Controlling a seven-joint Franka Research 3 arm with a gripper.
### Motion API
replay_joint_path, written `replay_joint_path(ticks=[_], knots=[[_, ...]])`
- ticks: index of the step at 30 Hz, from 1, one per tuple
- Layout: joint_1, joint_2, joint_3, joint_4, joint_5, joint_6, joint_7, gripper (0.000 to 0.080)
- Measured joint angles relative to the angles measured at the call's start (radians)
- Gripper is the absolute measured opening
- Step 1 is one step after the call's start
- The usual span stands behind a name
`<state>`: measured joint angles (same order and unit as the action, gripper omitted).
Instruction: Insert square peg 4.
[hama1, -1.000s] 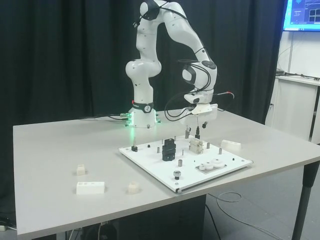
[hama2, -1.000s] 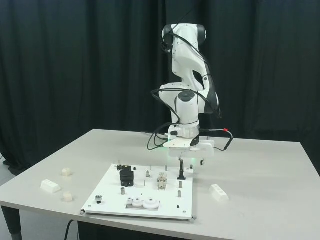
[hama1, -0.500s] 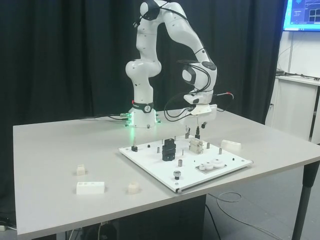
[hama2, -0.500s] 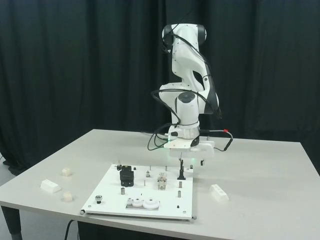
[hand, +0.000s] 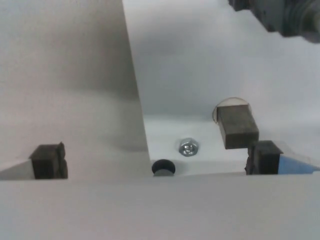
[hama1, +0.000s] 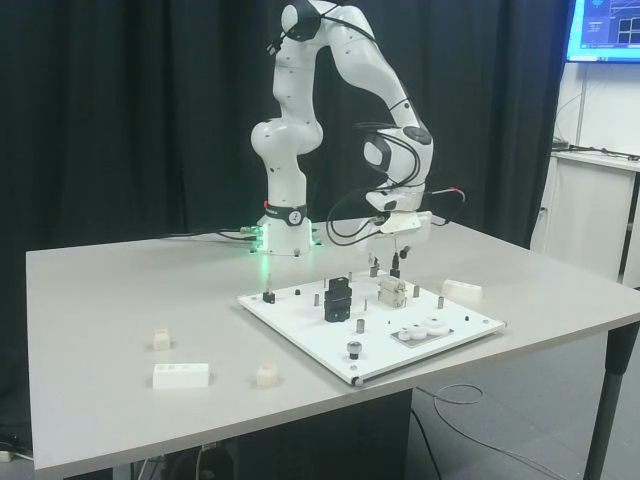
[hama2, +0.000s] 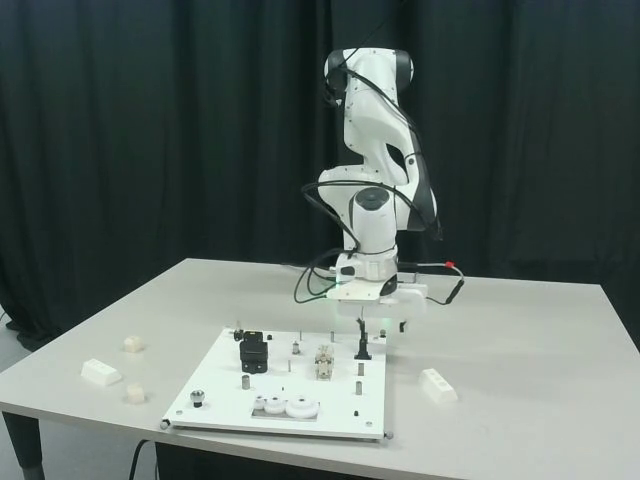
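The square peg (hand: 237, 125) is a dark block standing upright in the white board (hand: 200, 65), close to the board's edge. In the room views the peg (hama1: 394, 266) (hama2: 363, 349) stands at the board's far side, right under the hand. My gripper (hand: 155, 160) is open and hovers above it. One black fingertip (hand: 263, 157) lies beside the peg without touching it, while the other fingertip (hand: 47, 161) hangs over the grey table. Nothing is held between them. The gripper (hama1: 392, 243) (hama2: 382, 327) sits a little above the board.
A small nut (hand: 188, 147) and a black hole (hand: 163, 167) lie near the peg. The board (hama1: 300, 310) also carries a black block (hama1: 338, 298), white gears (hama1: 422, 330) and several small pegs. White blocks (hama1: 181, 375) (hama1: 461, 290) rest on the table around it.
The arm has lifted slightly, raising the hand away from the peg. The peg stays standing in the board.
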<state>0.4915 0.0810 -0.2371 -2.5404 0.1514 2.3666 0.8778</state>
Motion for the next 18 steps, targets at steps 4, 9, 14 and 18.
replay_joint_path(ticks=[4,9,14,18], knots=[[-0.004,-0.001,-0.004,0.001,-0.006,-0.003,0.000,0.0800],[-0.020,-0.009,-0.010,0.006,-0.013,-0.024,-0.005,0.0800],[-0.044,-0.033,-0.020,0.014,-0.029,-0.062,-0.022,0.0800],[-0.063,-0.059,-0.036,0.021,-0.046,-0.094,-0.042,0.0800]])
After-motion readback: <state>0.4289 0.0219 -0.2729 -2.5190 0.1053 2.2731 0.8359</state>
